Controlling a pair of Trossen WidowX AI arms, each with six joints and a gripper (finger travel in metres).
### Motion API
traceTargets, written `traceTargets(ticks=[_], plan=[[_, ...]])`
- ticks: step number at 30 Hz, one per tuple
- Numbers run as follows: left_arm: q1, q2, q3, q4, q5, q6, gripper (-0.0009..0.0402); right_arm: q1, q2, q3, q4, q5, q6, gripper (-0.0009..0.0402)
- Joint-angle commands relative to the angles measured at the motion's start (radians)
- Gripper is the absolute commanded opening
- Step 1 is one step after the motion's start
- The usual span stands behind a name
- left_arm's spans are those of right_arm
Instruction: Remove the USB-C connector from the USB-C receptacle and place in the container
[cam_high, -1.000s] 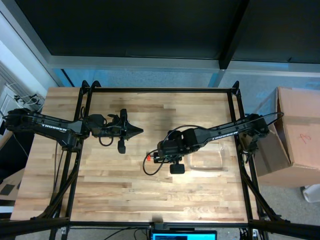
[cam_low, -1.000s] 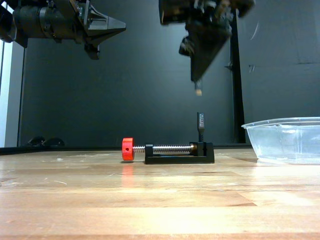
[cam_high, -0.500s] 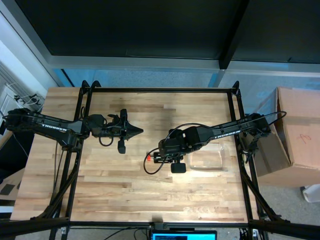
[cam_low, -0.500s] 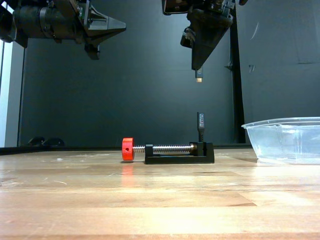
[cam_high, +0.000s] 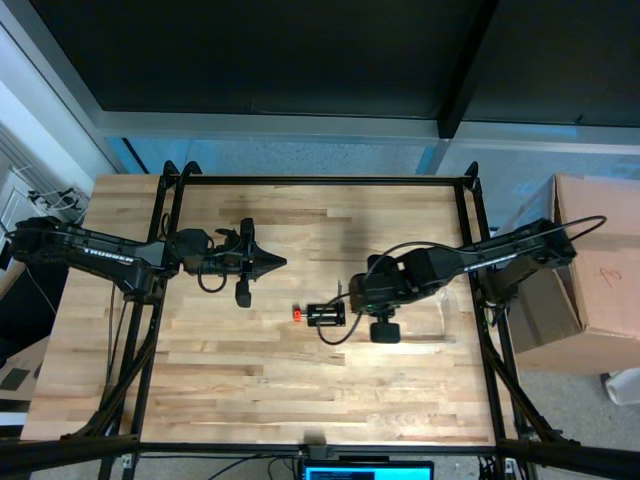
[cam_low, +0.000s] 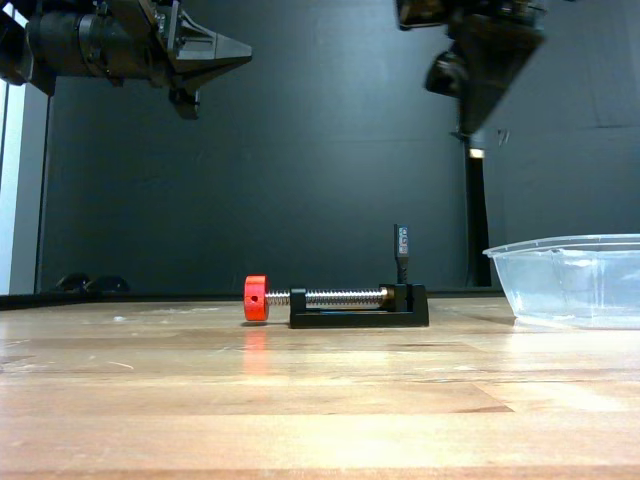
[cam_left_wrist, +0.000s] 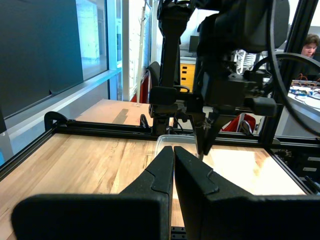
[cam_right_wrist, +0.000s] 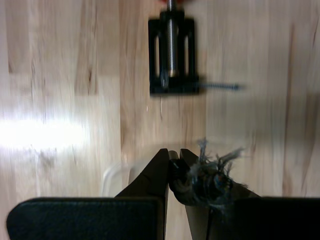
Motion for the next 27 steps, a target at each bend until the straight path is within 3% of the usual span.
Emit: traceTargets(ticks=[1,14,21,27], plan=[[0.0,0.0,0.0,0.001,0.0,0.0,0.0,0.014,-0.066,-0.071,0.002,0.0,0.046,0.0],[0.0,0.0,0.0,0.0,0.0,0.0,0.0,0.106,-0.32,-0.335,-0.008,0.002,0.227,0.0],[0.0,0.0,0.0,0.0,0.0,0.0,0.0,0.128,-0.402,-0.431,-0.016,0.0,0.282,0.0002],[0.0,0.0,0.0,0.0,0.0,0.0,0.0,0.141,-0.409,-0.443,-0.019,-0.002,0.304,0.0066]])
